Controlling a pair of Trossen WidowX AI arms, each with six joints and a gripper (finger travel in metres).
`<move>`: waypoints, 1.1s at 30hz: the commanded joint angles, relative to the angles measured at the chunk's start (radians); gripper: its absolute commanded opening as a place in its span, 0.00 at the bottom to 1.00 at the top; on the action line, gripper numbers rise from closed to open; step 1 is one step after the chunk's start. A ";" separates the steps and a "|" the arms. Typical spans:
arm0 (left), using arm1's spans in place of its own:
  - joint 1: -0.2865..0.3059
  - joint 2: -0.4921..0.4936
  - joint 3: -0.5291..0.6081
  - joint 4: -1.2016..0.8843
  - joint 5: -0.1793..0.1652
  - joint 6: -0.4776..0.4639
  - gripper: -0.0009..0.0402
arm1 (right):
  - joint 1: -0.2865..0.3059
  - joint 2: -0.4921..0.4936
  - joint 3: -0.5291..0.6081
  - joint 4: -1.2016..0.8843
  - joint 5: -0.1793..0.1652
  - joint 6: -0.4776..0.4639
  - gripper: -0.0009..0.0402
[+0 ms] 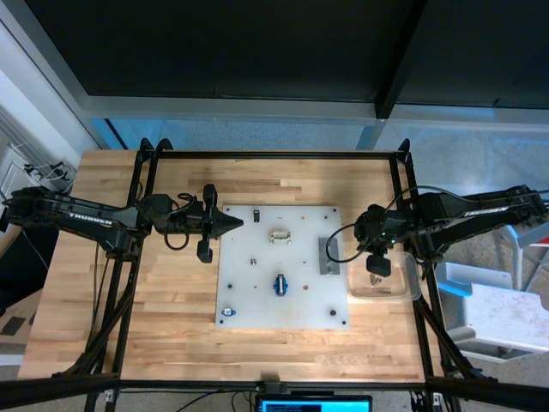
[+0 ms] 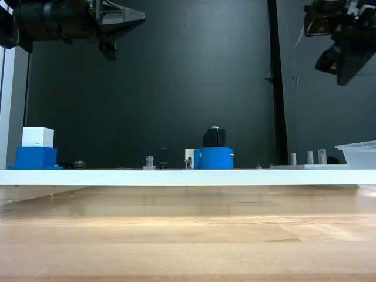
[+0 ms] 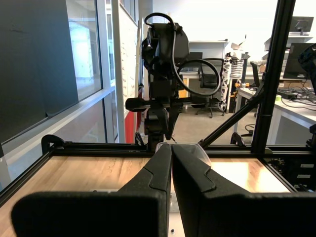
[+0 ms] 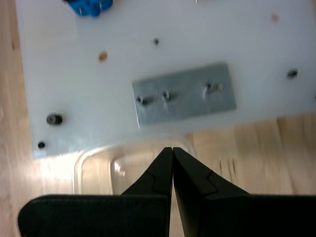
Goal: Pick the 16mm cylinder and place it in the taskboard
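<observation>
High view: right hand, closed, over tray beside taskboard; left hand, closed, over taskboard's left edge.

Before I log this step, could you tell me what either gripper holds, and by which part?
Nothing visible: the right gripper, above the clear tray, and the left gripper, beside the taskboard, both show fingers pressed together, empty.
</observation>
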 commanded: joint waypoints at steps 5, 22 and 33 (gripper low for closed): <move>0.000 0.000 0.000 0.000 0.000 0.000 0.02 | 0.065 0.001 0.000 -0.074 -0.002 0.051 0.02; 0.000 0.000 0.000 0.000 0.000 0.000 0.02 | 0.240 0.027 -0.001 -0.148 0.002 0.177 0.02; 0.000 0.000 0.000 0.000 0.000 0.000 0.02 | 0.349 0.037 -0.002 -0.163 0.016 0.238 0.02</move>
